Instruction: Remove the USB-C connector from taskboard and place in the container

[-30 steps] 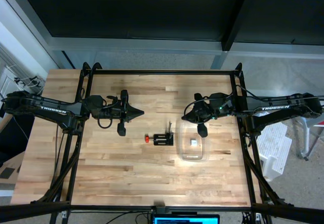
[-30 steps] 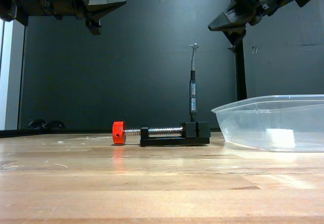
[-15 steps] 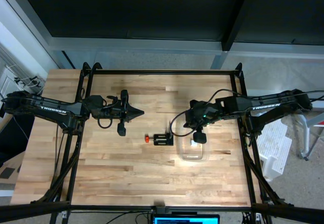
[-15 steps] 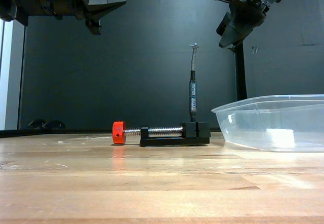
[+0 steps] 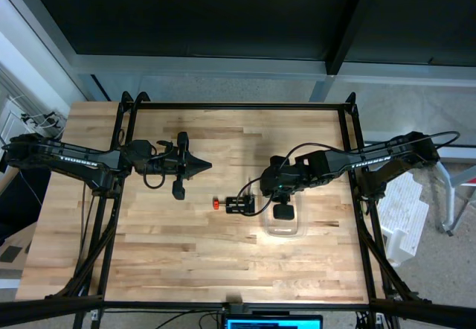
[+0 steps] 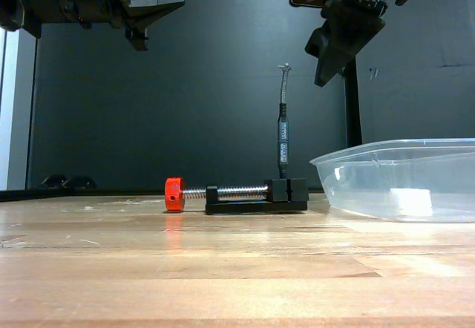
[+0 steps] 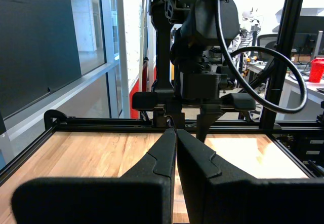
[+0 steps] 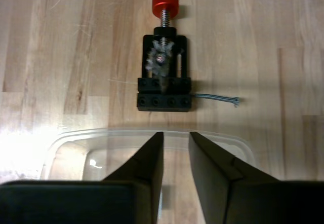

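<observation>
On the worktop (image 5: 186, 247), the USB-C connector (image 6: 283, 131) stands upright in the taskboard (image 6: 256, 194); the right gripper (image 8: 175, 135), narrowly parted, hovers over the container (image 5: 291, 229) rim. Well apart, the left gripper (image 7: 175, 131) hangs closed.

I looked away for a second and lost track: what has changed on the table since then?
The right hand swung left toward the taskboard and tipped downward, ending above it and the container rim, grasping nothing. The left hand stayed parked, the USB-C connector still stands upright in the taskboard, and the container has not moved.
</observation>
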You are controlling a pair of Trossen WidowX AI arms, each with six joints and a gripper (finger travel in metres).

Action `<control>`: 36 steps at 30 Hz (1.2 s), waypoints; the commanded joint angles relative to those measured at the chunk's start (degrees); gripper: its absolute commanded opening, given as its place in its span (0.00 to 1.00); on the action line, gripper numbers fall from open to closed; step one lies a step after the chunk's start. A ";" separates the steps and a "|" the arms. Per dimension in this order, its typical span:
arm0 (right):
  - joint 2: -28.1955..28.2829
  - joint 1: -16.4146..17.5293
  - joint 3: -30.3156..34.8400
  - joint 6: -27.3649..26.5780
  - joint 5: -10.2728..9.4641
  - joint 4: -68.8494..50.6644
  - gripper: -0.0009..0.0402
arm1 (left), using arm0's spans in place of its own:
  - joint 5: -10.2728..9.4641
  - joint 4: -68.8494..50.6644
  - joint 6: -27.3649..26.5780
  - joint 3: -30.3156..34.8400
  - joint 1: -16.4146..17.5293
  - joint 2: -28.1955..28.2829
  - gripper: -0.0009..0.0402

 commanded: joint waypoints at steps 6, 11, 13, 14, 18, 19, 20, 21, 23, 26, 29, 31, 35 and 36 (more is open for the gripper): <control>4.59 0.24 3.87 1.09 0.04 -1.09 0.36 | 0.02 0.00 0.00 0.02 0.02 0.00 0.02; 7.76 0.24 6.38 1.14 0.04 -1.57 0.38 | 0.02 -0.02 0.00 0.02 0.00 0.00 0.02; 8.85 0.24 6.95 1.09 0.04 -1.42 0.37 | 0.02 0.00 0.00 0.02 0.02 0.00 0.02; 9.31 0.22 7.21 1.09 0.07 -1.40 0.37 | 0.02 0.00 0.00 0.02 0.00 -0.02 0.02; 10.95 0.24 8.04 1.09 0.07 -0.92 0.38 | 0.02 -0.02 0.00 0.02 0.00 0.00 0.02; 11.45 0.22 8.26 1.09 0.09 -0.81 0.38 | 0.02 -0.02 0.00 0.02 0.00 0.00 0.02; 11.74 0.24 8.46 1.07 0.09 -0.83 0.38 | 0.02 -0.02 0.00 0.02 0.00 0.00 0.02; 11.78 0.22 8.55 1.07 0.07 -0.76 0.38 | 0.02 0.02 0.00 0.02 0.00 -0.02 0.02; 12.68 0.22 8.76 1.03 0.09 -0.44 0.38 | 0.02 -0.02 0.00 0.02 0.02 -0.02 0.02; 13.84 0.22 9.20 1.01 0.07 -0.24 0.38 | 0.02 -0.02 0.00 0.02 0.02 0.00 0.02; 14.58 0.24 9.51 0.92 0.07 0.20 0.37 | 0.02 0.00 0.00 0.02 0.00 -0.02 0.02; 15.30 0.24 9.51 0.90 0.07 0.50 0.37 | 0.02 -0.02 0.00 0.02 0.00 0.00 0.02; 16.26 0.24 9.49 0.96 0.07 0.57 0.37 | 0.02 -0.02 0.00 0.02 0.00 0.00 0.02; 16.26 0.22 9.49 0.94 0.07 0.66 0.37 | 0.02 0.00 0.00 0.02 0.00 -0.02 0.02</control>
